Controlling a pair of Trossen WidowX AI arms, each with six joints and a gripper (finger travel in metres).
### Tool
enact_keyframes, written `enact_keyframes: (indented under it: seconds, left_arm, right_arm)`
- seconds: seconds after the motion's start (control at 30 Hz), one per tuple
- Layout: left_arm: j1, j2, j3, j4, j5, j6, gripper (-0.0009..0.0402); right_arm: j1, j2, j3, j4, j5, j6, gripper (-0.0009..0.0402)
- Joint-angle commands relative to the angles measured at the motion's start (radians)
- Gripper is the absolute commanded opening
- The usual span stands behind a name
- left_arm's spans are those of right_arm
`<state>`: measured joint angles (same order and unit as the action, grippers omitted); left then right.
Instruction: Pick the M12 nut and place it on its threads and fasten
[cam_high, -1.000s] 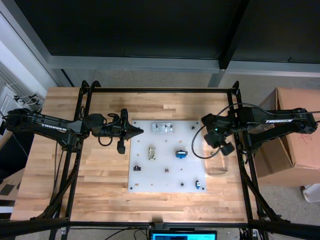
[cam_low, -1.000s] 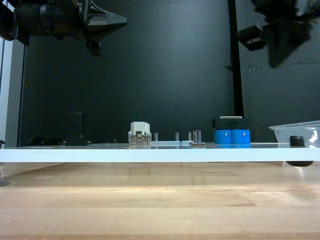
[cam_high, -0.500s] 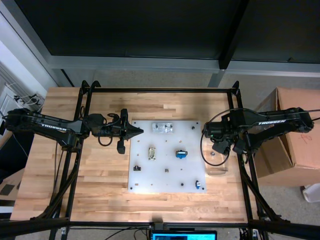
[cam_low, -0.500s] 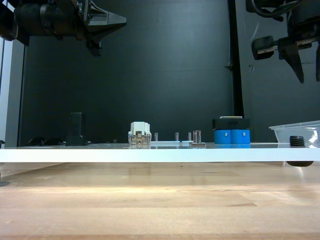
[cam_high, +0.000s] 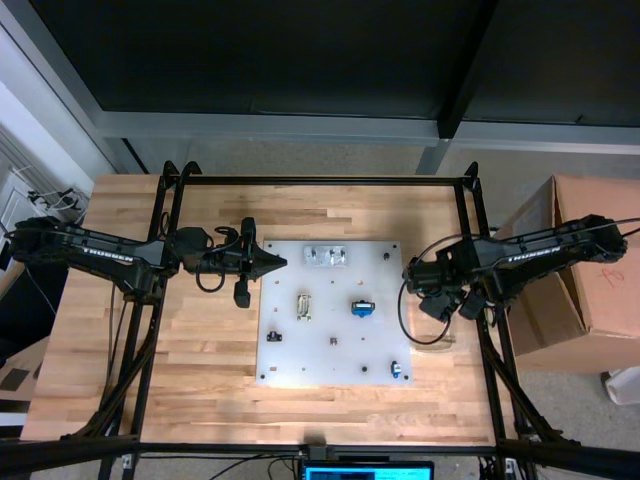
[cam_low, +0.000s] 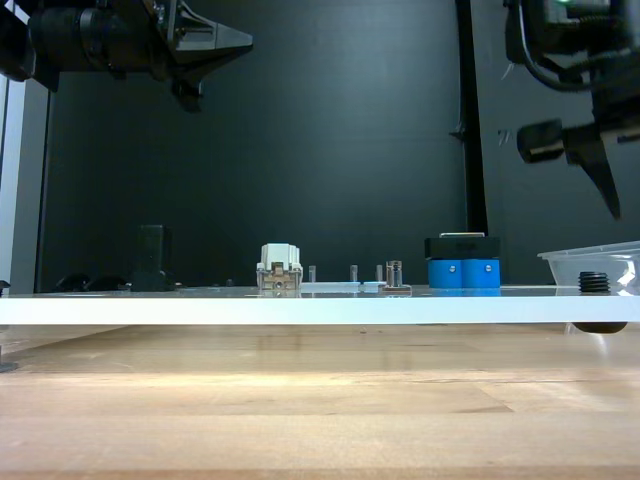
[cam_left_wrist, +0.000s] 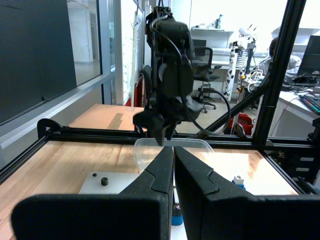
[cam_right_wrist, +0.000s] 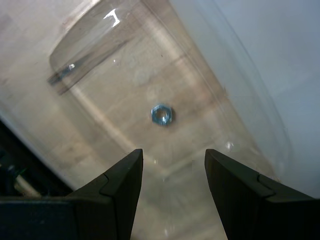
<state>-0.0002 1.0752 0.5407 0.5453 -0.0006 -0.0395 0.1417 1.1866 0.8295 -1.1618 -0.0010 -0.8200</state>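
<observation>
The small silver nut lies flat and free on the floor of the clear tray, clear of its stud. My right gripper hangs above it, open, with one finger on each side of the nut and nothing between them. From above, the right gripper is over the tray, just off the white board's right edge. The black ribbed stud stands bare. My left gripper hovers shut above the board's far left edge, holding nothing.
On the board stand a blue connector, a grey-white connector, a silver fitting and small posts. A cardboard box sits beyond the table's right edge. A black frame rail runs along the far side.
My right gripper has swung toward the near side and come down over the clear tray. The left arm has not moved.
</observation>
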Motion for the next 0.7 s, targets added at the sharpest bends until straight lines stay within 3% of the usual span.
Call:
enact_keyframes:
  seconds: [0.03, 0.47, 0.7]
  left_arm:
    - [0.0, 0.0, 0.0, 0.0, 0.0, 0.0, 0.0]
    - [0.0, 0.0, 0.0, 0.0, 0.0, 0.0, 0.0]
    - [0.0, 0.0, 0.0, 0.0, 0.0, 0.0, 0.0]
  right_arm:
    - [0.01, 0.0, -0.052, 0.069, 0.0, 0.0, 0.0172]
    - [0.011, 0.111, -0.099, 0.162, 0.0, -0.029, 0.0173]
    - [0.016, 0.117, -0.151, 0.233, 0.0, -0.032, 0.0173]
